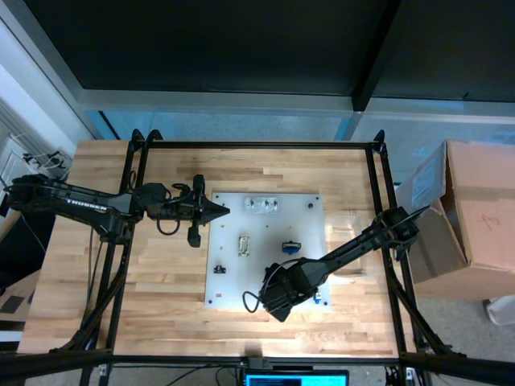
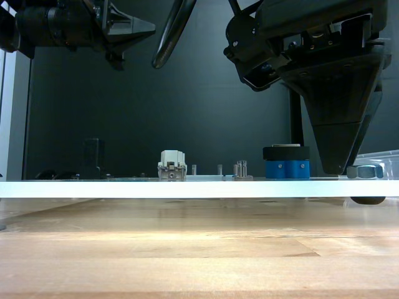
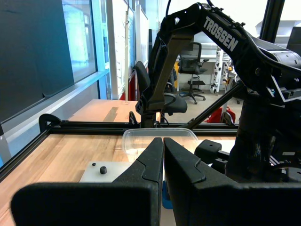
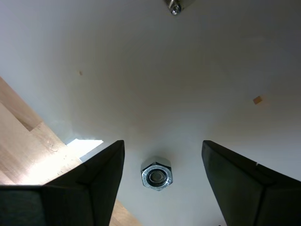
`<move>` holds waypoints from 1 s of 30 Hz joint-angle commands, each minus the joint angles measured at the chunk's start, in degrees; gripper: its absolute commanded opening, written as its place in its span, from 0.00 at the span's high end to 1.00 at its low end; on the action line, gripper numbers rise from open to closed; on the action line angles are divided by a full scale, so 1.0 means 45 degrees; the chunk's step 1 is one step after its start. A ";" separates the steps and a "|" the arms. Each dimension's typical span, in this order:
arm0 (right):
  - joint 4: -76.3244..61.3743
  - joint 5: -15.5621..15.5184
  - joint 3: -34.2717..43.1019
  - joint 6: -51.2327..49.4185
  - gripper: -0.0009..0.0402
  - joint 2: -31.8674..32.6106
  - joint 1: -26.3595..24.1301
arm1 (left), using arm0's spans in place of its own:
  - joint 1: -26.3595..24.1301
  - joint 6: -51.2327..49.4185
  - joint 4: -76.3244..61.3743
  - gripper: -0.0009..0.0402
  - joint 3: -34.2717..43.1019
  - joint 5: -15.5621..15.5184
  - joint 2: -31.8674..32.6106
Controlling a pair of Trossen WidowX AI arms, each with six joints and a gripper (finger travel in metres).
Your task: Unfasten the M12 nut and place it in the container
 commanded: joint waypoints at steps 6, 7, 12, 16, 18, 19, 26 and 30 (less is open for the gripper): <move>0.0039 0.0005 0.0005 0.0053 0.64 -0.0010 0.0005 | 0.0000 0.0000 0.0005 0.98 0.0005 0.0005 0.0000; 0.0039 0.0010 0.0005 0.0053 0.67 -0.0010 0.0010 | 0.0000 0.0000 0.0005 0.98 0.0005 0.0000 0.0000; 0.0131 0.0010 0.0005 0.0053 0.77 -0.0010 0.0010 | 0.0000 0.0000 0.0005 0.98 0.0005 0.0000 0.0000; 0.0180 0.0010 0.0005 0.0039 0.85 -0.0010 0.0010 | 0.0000 0.0000 0.0000 0.98 0.0005 0.0000 0.0000; 0.0223 0.0010 0.0005 0.0000 0.88 -0.0010 0.0010 | 0.0000 0.0000 0.0005 0.98 0.0005 0.0000 0.0000; 0.0233 0.0015 0.0005 -0.0053 0.90 -0.0010 0.0010 | 0.0005 0.0000 0.0005 0.98 0.0005 0.0005 0.0000; 0.0306 0.0019 0.0005 -0.1525 0.97 -0.0010 0.0010 | 0.0000 0.0000 0.0005 0.98 0.0005 0.0000 0.0000; 0.0301 0.0044 0.0005 -0.3070 0.98 -0.0010 0.0010 | 0.0005 0.0000 0.0005 0.98 0.0005 0.0000 0.0000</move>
